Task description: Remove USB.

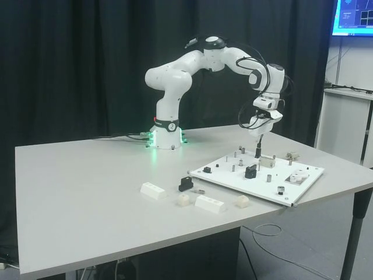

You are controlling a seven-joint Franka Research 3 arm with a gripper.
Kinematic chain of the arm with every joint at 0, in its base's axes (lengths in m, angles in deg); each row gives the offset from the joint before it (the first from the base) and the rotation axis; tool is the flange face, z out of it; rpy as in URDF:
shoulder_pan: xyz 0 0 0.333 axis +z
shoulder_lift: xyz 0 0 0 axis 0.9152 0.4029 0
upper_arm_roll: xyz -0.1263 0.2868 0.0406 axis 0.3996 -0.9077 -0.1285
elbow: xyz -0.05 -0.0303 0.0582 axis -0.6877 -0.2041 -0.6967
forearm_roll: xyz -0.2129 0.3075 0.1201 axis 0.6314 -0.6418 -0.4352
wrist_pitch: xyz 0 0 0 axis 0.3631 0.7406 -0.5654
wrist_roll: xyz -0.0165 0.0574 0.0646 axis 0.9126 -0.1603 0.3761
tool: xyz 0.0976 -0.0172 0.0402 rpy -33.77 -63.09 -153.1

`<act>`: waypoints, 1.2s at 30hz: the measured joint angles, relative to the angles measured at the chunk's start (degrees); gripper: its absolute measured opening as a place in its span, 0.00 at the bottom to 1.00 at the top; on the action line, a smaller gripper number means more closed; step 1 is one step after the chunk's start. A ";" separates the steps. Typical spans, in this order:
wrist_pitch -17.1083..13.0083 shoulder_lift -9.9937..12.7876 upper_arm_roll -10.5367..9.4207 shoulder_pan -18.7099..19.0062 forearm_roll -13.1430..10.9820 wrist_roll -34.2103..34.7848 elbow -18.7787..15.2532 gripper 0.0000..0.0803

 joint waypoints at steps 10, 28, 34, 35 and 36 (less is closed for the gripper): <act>0.07 -0.32 0.09 0.09 -0.02 0.63 -0.23 0.09; 0.11 -0.57 0.18 0.09 -0.02 0.70 -0.37 0.09; 0.80 -0.58 1.11 0.22 -0.02 0.76 -0.36 0.09; 1.09 -0.58 1.50 0.32 -0.02 0.76 -0.36 0.09; 1.44 -0.58 1.93 0.44 -0.01 0.76 -0.35 0.09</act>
